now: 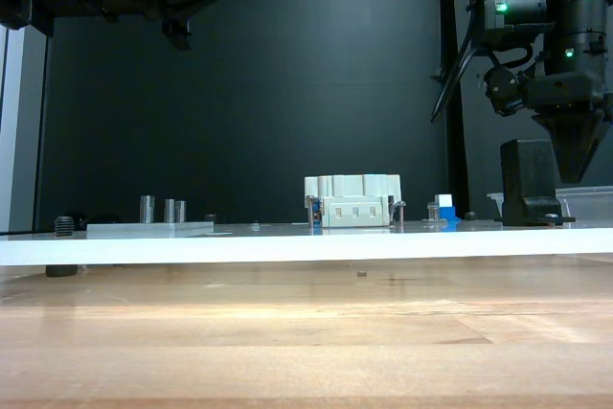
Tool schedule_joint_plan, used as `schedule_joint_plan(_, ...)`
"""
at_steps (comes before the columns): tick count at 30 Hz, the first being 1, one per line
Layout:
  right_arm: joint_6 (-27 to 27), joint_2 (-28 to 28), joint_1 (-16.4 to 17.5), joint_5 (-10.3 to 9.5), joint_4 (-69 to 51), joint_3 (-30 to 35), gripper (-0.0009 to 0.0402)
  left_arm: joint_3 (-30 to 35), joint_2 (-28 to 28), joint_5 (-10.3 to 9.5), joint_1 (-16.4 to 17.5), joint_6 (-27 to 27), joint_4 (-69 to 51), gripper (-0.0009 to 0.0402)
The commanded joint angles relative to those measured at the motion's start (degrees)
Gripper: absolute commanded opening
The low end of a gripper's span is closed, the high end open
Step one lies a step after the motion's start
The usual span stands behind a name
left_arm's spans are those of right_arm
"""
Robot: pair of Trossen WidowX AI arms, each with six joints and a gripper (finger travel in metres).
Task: Pick the 16mm bar from the taskboard and place it in the container
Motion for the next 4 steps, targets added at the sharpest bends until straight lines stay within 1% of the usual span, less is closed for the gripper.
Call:
schedule_joint_plan(1, 0.1, 0.0, 0.0, 0.02, 0.0, 0.0, 0.0197, 0.0, 0.0, 0.00, 0.0, 0.0, 0.0, 0.0000)
schedule_joint_plan(4, 0.1, 0.0, 0.0, 0.02, 0.0, 0.0, 0.0197, 0.0, 0.0, 0.00, 0.0, 0.0, 0.0, 0.0000)
